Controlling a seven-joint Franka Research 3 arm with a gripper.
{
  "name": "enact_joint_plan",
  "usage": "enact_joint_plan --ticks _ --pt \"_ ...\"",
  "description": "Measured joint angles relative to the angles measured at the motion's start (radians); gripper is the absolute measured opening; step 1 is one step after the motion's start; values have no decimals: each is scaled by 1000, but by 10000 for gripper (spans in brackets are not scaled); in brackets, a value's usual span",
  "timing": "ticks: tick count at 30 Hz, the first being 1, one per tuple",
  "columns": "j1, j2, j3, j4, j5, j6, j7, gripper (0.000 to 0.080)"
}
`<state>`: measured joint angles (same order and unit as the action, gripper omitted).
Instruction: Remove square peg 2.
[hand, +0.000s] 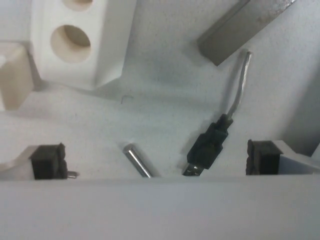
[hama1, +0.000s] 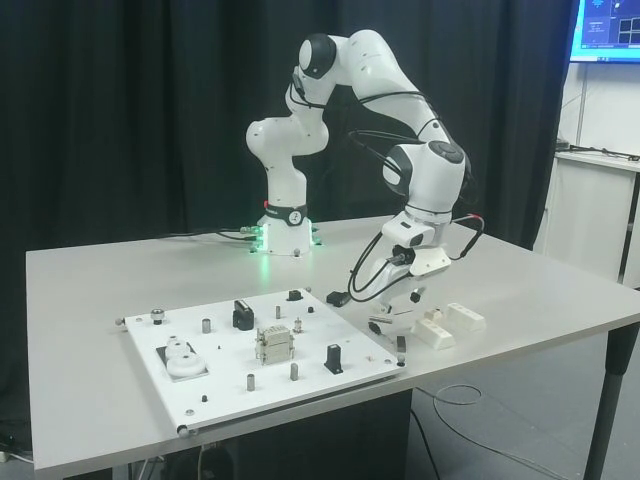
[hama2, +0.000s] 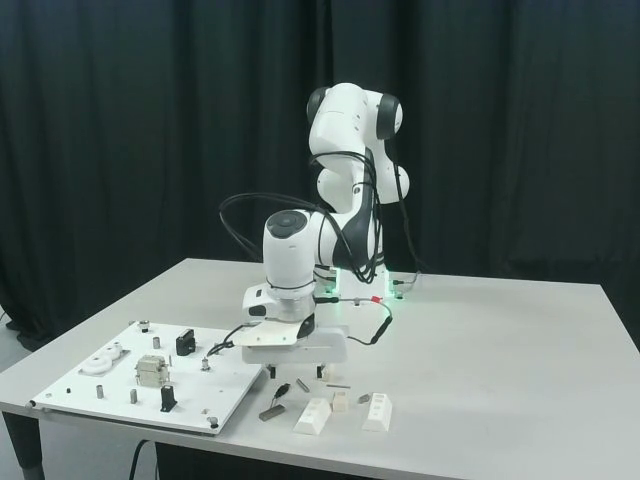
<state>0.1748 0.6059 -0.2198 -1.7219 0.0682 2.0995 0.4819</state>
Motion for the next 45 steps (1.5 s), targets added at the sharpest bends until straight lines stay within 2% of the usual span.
enact_joint_plan --ticks 22,32,45 --pt "0 -15 -4 0 -4 15 0 800" --pt "-3 -35 -22 5 -40 21 0 800" --pt "-41 -58 -25 16 -97 22 -6 800"
